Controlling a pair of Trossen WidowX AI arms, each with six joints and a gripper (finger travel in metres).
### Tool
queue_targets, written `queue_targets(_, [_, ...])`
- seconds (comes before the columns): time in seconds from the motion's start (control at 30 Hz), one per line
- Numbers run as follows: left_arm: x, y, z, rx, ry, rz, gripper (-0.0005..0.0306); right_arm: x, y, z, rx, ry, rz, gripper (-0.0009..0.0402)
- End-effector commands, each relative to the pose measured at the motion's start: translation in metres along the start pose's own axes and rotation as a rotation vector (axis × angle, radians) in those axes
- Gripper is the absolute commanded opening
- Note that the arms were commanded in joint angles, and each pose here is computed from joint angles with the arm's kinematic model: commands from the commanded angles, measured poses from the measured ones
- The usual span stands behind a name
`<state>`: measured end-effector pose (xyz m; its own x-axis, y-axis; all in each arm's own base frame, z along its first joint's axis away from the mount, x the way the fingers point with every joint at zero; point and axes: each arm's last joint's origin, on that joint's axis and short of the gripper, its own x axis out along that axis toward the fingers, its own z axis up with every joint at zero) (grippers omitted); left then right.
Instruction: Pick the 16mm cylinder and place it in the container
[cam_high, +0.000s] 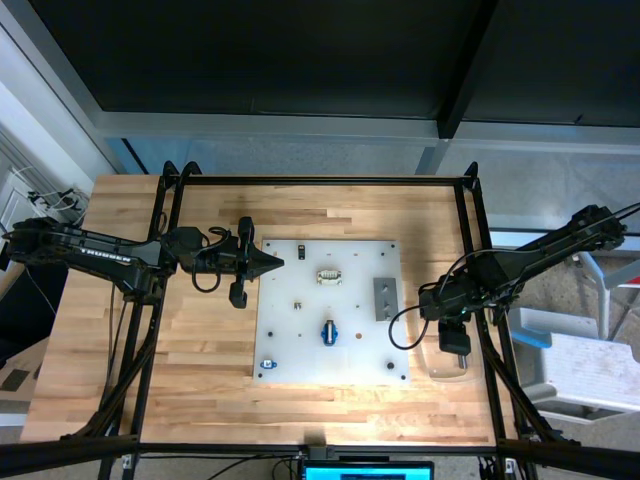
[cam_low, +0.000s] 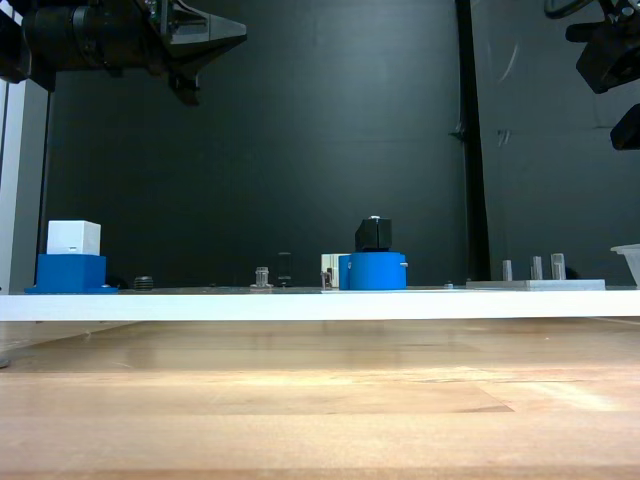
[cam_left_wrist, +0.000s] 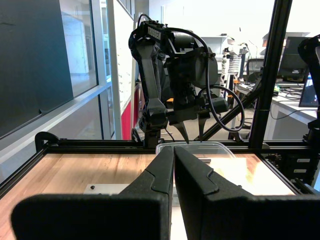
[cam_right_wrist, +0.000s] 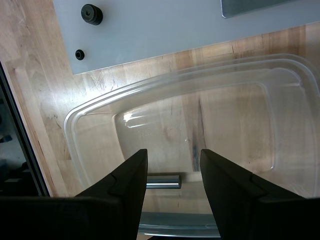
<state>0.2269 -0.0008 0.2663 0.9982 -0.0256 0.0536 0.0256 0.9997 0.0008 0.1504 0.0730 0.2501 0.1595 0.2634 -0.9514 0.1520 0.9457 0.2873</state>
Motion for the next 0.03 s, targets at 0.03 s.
queue_targets(0.03, [0.0001, 0.0001, 0.0001, 0.0, 0.0, 0.0, 0.0, 0.0002, -0.0001, -0.0001, 0.0, 0.0, -0.001, 0.0145])
